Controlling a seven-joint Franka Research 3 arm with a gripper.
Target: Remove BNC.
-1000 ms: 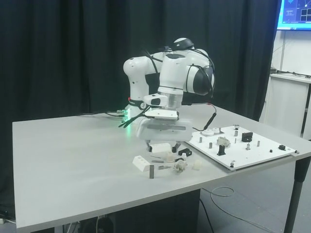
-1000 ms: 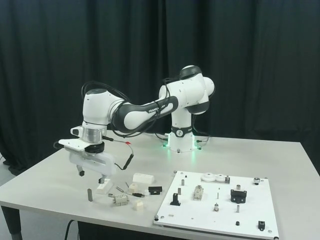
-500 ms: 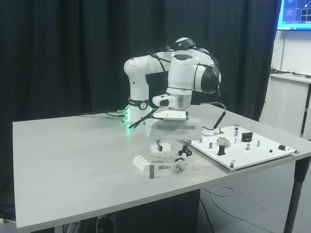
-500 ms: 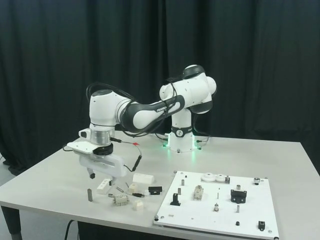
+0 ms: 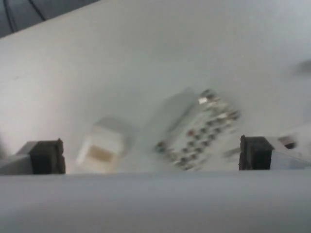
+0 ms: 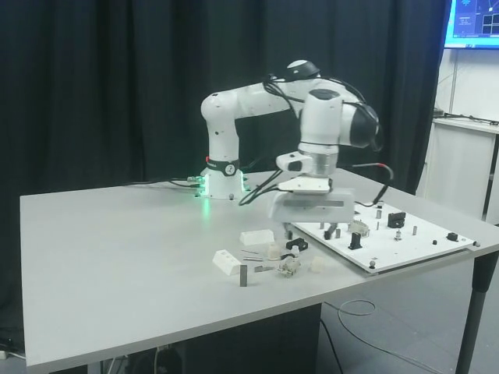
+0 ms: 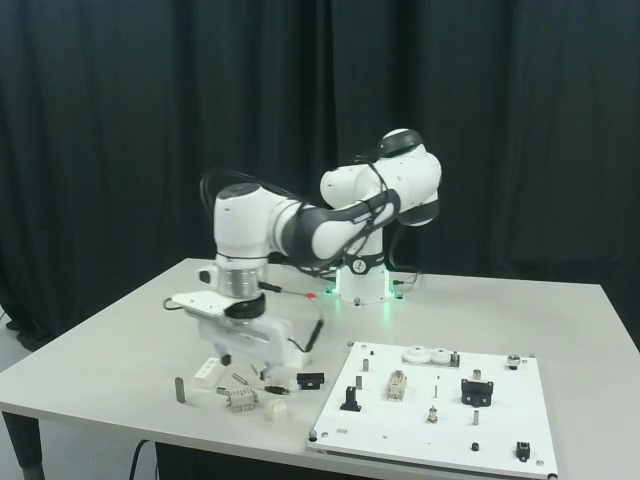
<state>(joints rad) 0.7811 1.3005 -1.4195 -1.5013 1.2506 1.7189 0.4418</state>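
the arm has swung from the loose parts (image 7: 245,385) toward the board (image 7: 500,425); its gripper (image 5: 150,155) hangs spread and empty, the bnc not yet reached.

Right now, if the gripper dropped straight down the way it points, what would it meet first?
Probably the pin-studded connector lying on the grey table, or the small white block beside it; both sit between the open gripper fingertips in the wrist view, though depth is unclear.
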